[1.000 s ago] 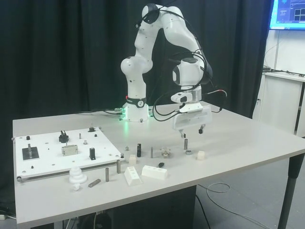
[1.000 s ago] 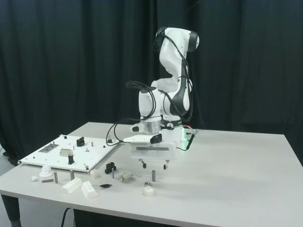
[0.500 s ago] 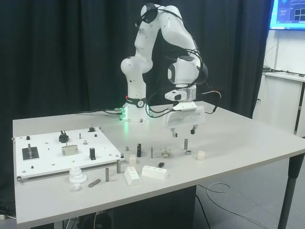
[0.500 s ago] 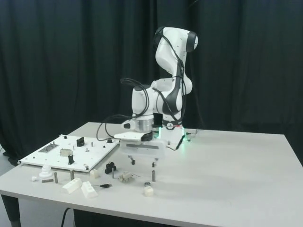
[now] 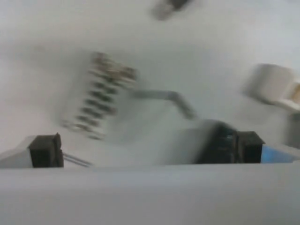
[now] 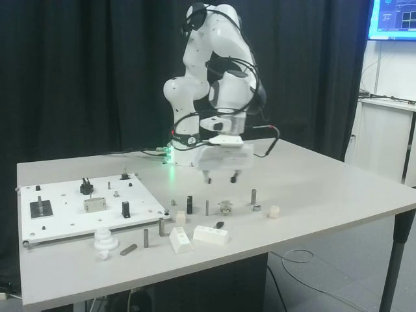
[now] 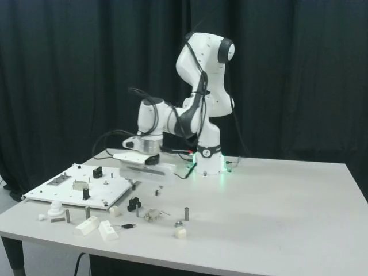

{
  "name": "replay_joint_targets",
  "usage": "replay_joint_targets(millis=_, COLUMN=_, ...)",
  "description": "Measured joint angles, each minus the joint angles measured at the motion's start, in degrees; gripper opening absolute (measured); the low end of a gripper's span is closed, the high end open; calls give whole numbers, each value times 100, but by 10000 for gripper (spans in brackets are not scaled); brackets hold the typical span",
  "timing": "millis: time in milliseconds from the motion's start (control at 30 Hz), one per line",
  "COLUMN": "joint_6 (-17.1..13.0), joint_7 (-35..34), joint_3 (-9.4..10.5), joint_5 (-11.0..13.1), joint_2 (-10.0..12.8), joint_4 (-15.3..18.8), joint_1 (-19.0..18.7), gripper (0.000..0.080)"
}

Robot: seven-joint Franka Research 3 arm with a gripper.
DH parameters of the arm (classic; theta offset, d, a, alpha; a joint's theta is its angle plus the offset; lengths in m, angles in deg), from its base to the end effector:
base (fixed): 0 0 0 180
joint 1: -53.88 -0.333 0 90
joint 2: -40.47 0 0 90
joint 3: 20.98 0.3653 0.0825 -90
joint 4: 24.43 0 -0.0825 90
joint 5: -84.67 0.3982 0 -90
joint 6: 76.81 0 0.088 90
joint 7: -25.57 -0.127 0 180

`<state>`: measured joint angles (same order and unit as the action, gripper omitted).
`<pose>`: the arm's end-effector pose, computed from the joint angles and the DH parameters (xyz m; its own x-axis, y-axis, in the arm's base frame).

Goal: Remove square peg 2.

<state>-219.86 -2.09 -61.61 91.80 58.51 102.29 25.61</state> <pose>0.5656 -0.1175 0.2901 0.7189 -0.6866 0.1084 -0.6948 -0.7146 0.0820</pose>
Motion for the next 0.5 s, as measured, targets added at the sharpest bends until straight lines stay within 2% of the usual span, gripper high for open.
replay_joint_targets(millis=167, joint_6=78, joint_7=373, joint_3=3, joint_5=-164, joint_2=-16, joint_4=-64, joint_1=371, gripper=800)
replay_joint_targets(millis=500, joint_6=93, joint_7=1037, joint_3=4, joint_5=-197, joint_2=-28, joint_4=-140, joint_1=1027, gripper=800)
